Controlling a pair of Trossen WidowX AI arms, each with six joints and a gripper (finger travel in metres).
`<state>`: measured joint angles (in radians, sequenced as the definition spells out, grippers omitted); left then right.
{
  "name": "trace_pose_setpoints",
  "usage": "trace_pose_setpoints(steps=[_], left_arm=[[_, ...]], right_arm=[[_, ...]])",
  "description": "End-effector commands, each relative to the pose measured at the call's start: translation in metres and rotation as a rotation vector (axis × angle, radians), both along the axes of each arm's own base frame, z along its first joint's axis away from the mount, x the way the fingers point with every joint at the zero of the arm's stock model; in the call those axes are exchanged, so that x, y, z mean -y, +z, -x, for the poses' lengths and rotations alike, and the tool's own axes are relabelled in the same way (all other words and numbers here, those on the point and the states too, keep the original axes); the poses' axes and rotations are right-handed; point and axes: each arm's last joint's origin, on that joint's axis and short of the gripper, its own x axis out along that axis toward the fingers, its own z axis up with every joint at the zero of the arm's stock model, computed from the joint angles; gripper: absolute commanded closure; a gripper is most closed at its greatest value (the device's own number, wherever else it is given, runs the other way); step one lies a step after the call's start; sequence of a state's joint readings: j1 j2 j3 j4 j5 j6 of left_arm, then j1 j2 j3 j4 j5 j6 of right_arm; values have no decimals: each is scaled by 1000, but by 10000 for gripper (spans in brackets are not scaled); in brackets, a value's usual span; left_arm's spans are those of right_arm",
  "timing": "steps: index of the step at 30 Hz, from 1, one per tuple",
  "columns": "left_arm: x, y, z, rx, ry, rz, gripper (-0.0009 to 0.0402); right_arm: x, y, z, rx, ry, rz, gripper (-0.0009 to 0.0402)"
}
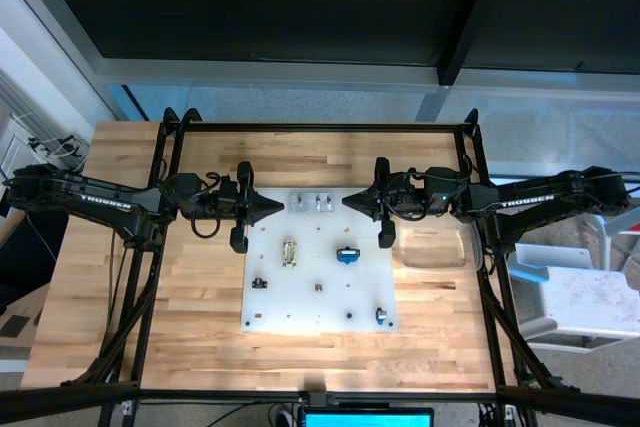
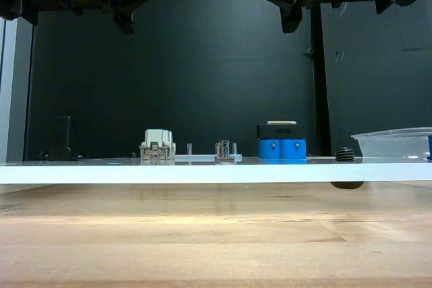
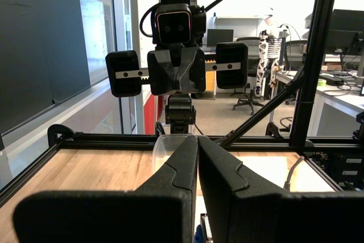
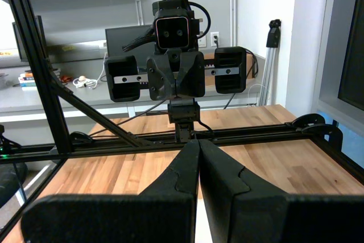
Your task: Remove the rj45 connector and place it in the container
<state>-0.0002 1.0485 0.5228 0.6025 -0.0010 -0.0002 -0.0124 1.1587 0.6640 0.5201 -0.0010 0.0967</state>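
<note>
The rj45 connector, most likely the pale grey fitting [image 1: 290, 252] left of centre on the white board [image 1: 300, 312], is seated there with nothing touching it, though I cannot be sure which fitting it is. A blue block [image 1: 347, 255] stands to its right. Right of the board, on the tabletop [image 1: 200, 347], lies the clear container [image 1: 435, 267], with nothing visible in it. Farther back and well above the board, the left gripper [image 1: 280, 206] and right gripper [image 1: 346, 201] point at each other, both with fingers pressed together and holding nothing. No step has begun. The next move calls for one gripper to open, tilt down over the connector and descend to grasp it.
</note>
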Motion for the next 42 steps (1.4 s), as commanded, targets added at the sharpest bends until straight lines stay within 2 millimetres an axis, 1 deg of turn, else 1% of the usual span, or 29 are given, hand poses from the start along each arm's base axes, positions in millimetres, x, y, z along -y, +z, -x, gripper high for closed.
trace_pose_setpoints(steps=[1,15,21,29,36,42], left_arm=[[0,0,0,0,0,0,393],[0,0,0,0,0,0,393],[0,0,0,0,0,0,393],[0,0,0,0,0,0,393],[0,0,0,0,0,0,393],[0,0,0,0,0,0,393]], right_arm=[[0,0,0,1,0,0,393],[-1,0,0,-20,21,-1,393],[-5,3,-3,-212,38,17,393],[-13,10,-1,-472,70,27,393],[-19,9,6,-630,78,-18,393],[-24,10,13,-740,40,-15,394]])
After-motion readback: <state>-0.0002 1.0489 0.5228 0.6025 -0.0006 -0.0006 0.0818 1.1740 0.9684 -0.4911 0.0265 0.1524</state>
